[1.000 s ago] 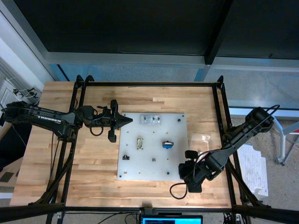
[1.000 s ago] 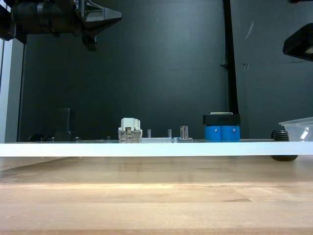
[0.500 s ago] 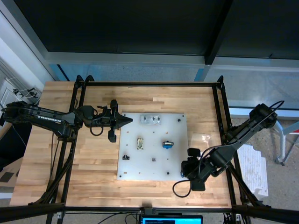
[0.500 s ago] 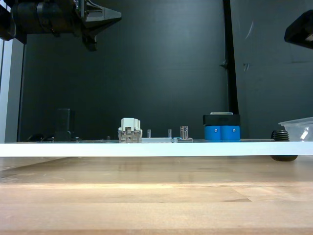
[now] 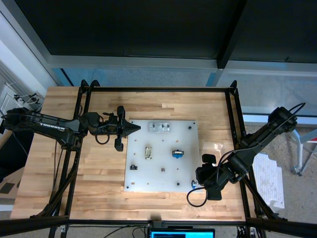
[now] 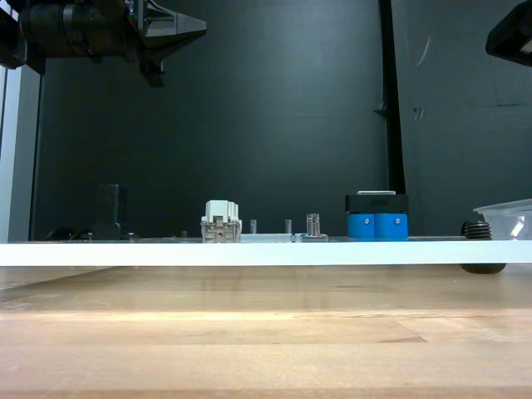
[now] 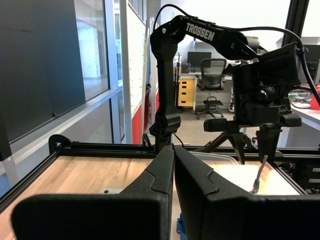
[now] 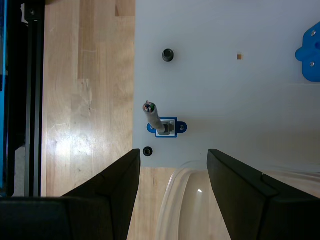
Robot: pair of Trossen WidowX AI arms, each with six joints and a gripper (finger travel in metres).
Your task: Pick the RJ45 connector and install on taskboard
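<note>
The RJ45 connector looked seated at the taskboard's near-right corner. The right gripper hovered released above it, and the left gripper hung clenched far left.

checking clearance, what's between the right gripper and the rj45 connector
In the right wrist view only bare taskboard separates the open right gripper from the RJ45 connector in its blue socket. The shut left gripper hangs over the board's far-left corner.

The greyish RJ45 connector sits in a blue socket at the white taskboard's near right corner, cable stub tilted, under my right gripper. The board lies flat, my left gripper above its far left edge.
</note>
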